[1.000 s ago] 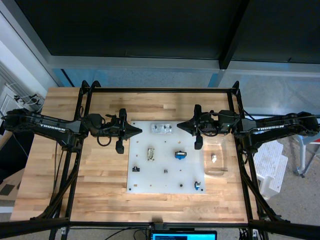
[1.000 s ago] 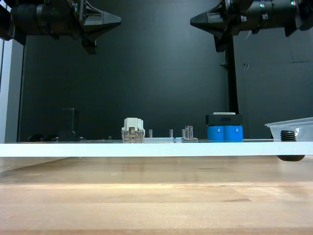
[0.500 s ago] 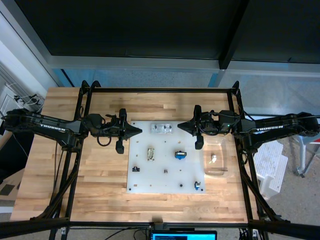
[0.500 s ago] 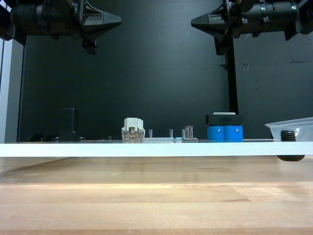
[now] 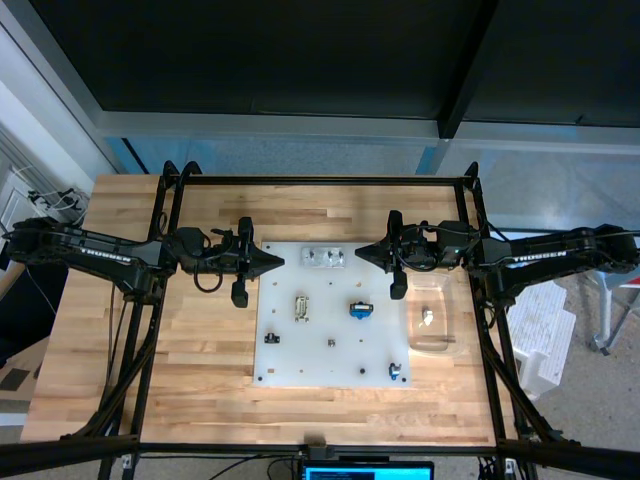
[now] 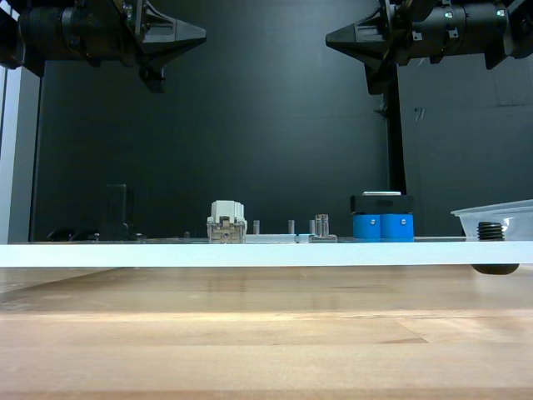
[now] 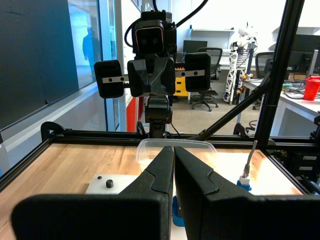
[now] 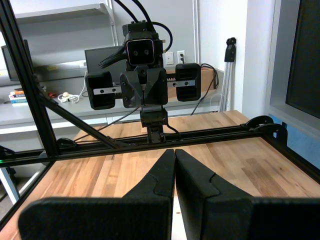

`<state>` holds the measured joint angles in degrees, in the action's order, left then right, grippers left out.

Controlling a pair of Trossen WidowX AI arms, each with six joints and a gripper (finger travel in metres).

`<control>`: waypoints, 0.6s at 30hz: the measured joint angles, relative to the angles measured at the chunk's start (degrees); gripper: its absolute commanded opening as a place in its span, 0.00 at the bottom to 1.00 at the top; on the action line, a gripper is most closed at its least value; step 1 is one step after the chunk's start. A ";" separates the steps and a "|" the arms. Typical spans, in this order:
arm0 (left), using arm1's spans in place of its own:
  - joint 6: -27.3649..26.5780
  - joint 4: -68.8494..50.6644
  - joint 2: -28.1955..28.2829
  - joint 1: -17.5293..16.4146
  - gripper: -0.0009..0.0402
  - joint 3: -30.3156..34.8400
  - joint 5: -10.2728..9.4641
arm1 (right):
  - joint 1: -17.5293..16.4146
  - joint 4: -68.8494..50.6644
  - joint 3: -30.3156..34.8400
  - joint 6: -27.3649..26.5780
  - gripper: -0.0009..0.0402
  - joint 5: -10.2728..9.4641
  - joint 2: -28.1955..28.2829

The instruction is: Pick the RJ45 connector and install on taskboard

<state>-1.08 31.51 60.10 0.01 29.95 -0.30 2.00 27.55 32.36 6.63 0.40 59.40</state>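
left tool [image 5: 279,262] clenched empty, centre-left | right tool [image 5: 359,250] clenched empty, centre-right, barely shifted | connector [image 7: 244,176] upright in jack [image 5: 397,375] | install likely done

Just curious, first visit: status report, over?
Left claw, right claw: shut, empty, parked high over board. Connector looks seated upright in blue jack. Nothing blocking.

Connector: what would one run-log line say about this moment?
left claw shut, raised over board | right claw shut, raised over board | connector standing in jack
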 measured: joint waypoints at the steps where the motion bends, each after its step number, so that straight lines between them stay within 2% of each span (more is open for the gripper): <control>1: 0.02 0.00 0.00 0.00 0.02 0.00 0.00 | 0.00 -0.11 0.00 0.00 0.02 0.00 0.00; 18: 0.02 0.00 0.00 0.00 0.02 -0.02 0.00 | 0.00 -1.20 0.00 -0.02 0.02 0.00 0.02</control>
<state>-1.06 31.51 60.10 0.01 29.93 -0.30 2.00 26.35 32.36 6.61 0.40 59.42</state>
